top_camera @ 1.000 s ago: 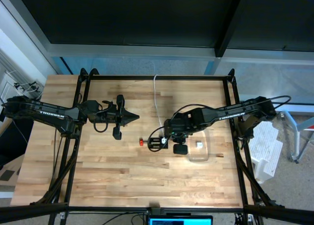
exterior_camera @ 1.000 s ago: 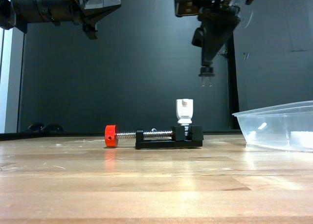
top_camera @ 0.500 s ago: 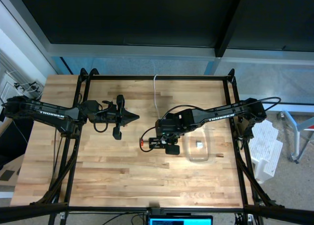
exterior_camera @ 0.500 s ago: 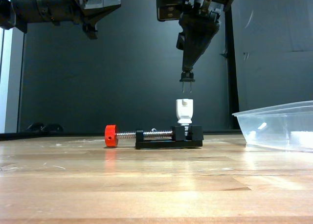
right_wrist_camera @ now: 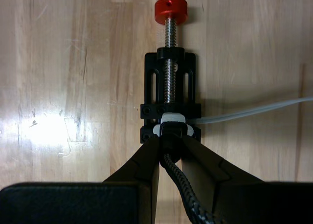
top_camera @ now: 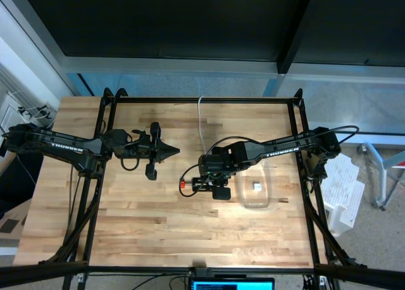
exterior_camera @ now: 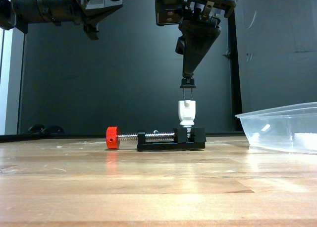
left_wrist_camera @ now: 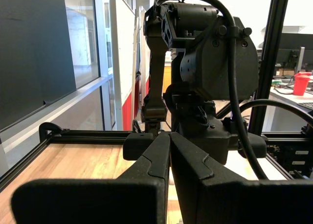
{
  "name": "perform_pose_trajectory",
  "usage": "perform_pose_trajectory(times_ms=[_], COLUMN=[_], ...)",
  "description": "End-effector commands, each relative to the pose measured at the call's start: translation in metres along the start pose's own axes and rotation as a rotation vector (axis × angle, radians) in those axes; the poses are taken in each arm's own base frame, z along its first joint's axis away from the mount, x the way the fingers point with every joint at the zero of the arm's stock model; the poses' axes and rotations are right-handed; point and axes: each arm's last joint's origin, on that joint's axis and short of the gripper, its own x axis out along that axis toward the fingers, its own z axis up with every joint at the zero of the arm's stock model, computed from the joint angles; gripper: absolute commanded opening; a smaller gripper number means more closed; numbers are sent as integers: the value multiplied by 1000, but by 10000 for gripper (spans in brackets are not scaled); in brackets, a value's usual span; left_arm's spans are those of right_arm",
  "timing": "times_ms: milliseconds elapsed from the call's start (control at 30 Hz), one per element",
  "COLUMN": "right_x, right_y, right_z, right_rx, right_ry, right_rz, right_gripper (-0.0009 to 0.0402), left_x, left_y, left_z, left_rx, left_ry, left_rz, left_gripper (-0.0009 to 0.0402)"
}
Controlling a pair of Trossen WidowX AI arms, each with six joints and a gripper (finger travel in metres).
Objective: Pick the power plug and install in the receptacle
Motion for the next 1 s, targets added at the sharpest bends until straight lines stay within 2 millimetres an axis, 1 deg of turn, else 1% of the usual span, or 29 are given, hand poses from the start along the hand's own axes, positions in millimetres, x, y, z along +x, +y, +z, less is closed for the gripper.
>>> perform_pose_trajectory(times_ms=[33, 800, 1000], right_x=[0, 5, 11], right_y=[0, 0, 0], right_z=[0, -2, -4], right_rx=[-1, -11, -11], right_ry=[-4, 3, -1], right_rz=[1, 3, 4], right_gripper=[0, 0, 0], left_x=[0, 0, 0], left_y=[0, 0, 0], left_z=[0, 0, 0], left_rx=[0, 0, 0], left_ry=[-1, 0, -1], left_rz=[0, 0, 0], left_gripper=[0, 0, 0])
